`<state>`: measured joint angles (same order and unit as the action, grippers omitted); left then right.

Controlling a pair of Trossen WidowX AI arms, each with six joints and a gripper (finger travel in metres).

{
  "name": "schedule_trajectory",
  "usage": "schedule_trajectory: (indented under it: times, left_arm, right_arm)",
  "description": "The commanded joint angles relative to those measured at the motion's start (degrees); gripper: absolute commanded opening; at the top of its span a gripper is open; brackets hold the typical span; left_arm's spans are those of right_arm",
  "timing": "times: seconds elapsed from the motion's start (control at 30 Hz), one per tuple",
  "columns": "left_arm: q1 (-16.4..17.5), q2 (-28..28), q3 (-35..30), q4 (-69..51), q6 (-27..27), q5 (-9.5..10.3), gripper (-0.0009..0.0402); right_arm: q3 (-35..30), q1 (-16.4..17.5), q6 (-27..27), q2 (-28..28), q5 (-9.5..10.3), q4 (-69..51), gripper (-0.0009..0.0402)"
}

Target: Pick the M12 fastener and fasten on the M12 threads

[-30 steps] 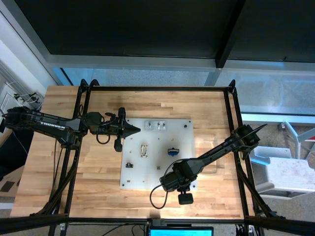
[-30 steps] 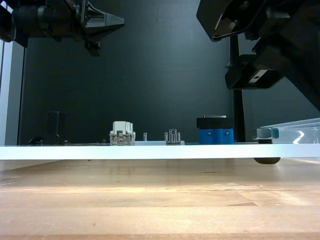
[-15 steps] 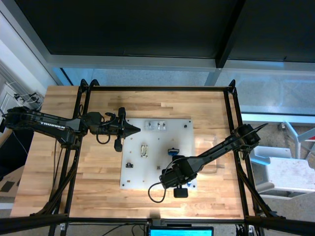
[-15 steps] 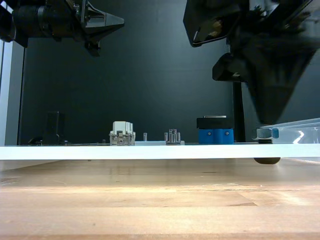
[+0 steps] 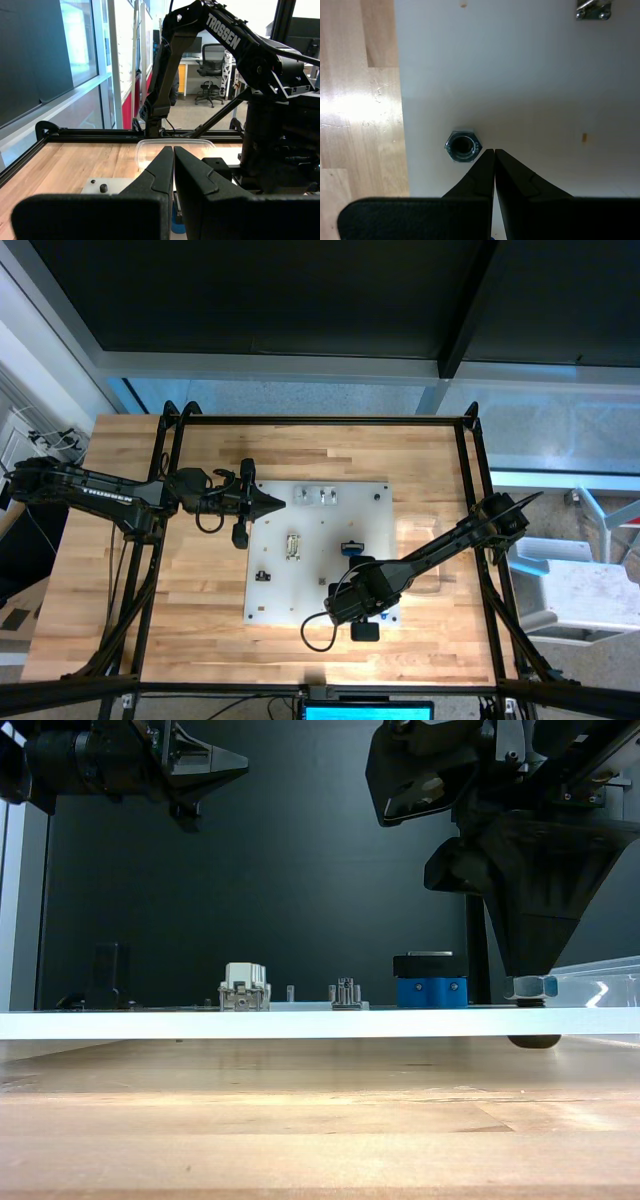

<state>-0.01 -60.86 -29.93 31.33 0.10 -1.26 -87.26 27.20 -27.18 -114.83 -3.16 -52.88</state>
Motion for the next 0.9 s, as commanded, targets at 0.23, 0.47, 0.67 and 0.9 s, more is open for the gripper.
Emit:
schedule_trajectory:
  times: [0.23,0.47,0.67,0.9]
  left_arm:
    - [0.0,0.0,0.0,0.0,0.0,-0.02,0.0000]
    - [0.0,0.0,0.0,0.0,0.0,0.00,0.0000]
    - [0.0,0.0,0.0,0.0,0.0,-0.02,0.0000]
    - [0.0,0.0,0.0,0.0,0.0,-0.02,0.0000]
  right_arm:
    - [-0.2,-0.1,2.1,0.4,17.77,-0.5,0.0000]
    - [-0.2,0.0,1.6,1.0,11.52,-0.6,0.0000]
    - [-0.2,-0.2,1.0,1.5,1.14,-0.9,0.0000]
    - [0.4,-0.3,0.5,0.9,-0.92,-0.7,0.0000]
